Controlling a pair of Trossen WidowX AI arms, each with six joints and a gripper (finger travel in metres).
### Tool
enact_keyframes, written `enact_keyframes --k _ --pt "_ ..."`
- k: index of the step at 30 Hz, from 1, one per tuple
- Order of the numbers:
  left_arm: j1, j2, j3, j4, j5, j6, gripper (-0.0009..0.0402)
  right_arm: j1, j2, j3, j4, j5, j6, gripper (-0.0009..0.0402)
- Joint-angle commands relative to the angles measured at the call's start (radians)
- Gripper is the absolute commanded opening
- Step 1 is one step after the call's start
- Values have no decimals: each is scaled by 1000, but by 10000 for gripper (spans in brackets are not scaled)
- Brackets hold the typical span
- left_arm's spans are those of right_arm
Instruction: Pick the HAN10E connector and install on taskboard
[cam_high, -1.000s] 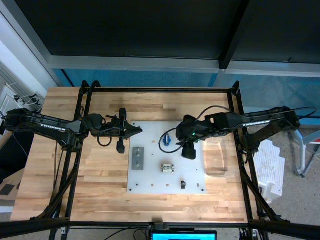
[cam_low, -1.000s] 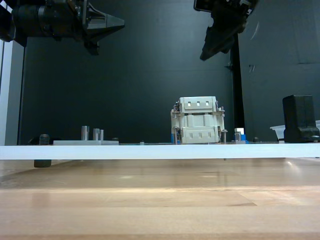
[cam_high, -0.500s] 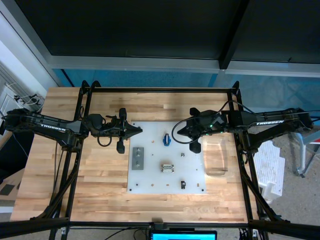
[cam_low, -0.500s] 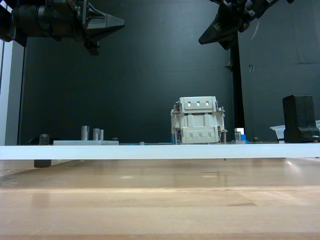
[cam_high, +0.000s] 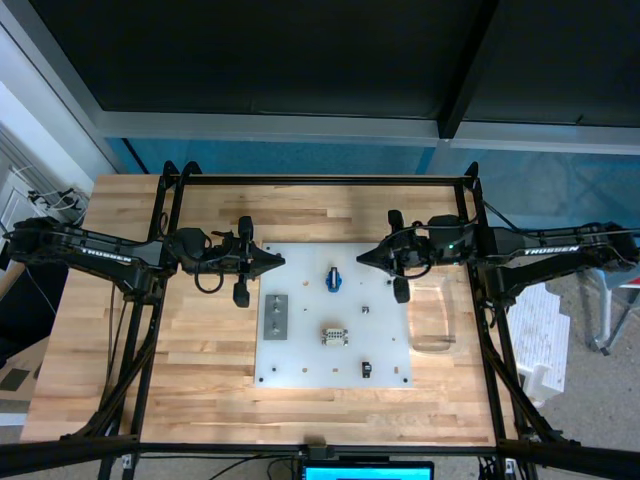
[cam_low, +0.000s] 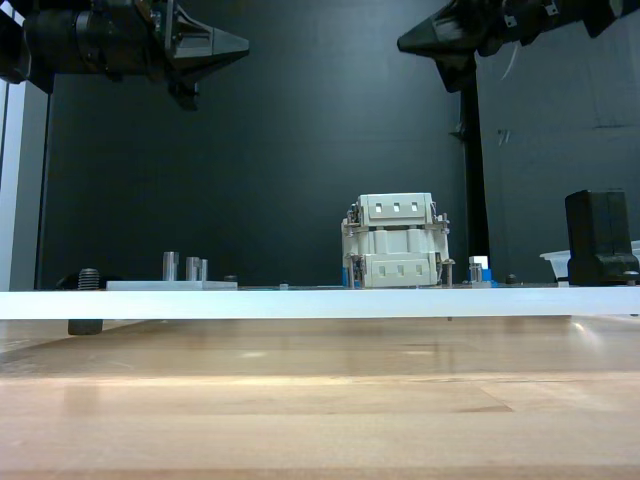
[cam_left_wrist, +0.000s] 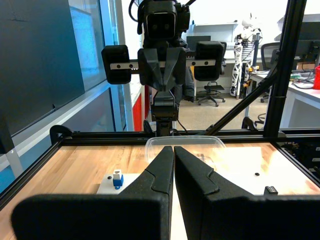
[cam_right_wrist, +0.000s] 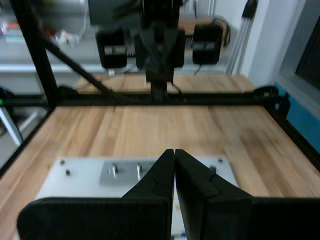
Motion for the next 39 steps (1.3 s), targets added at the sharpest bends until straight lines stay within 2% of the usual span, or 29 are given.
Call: enact_keyframes --k 1,10,18,39 --pt "0 0 0 0 0 0 1 -11 -16 -43 73 1 3 0" --pt "0 0 0 0 0 0 1 -13 -47 -156 266 9 35 0" --pt "0 0 0 0 0 0 1 -13 -53 -203 370 3 97 0" --pt "0 0 0 0 0 0 1 -22 -53 -230 391 0 96 0"
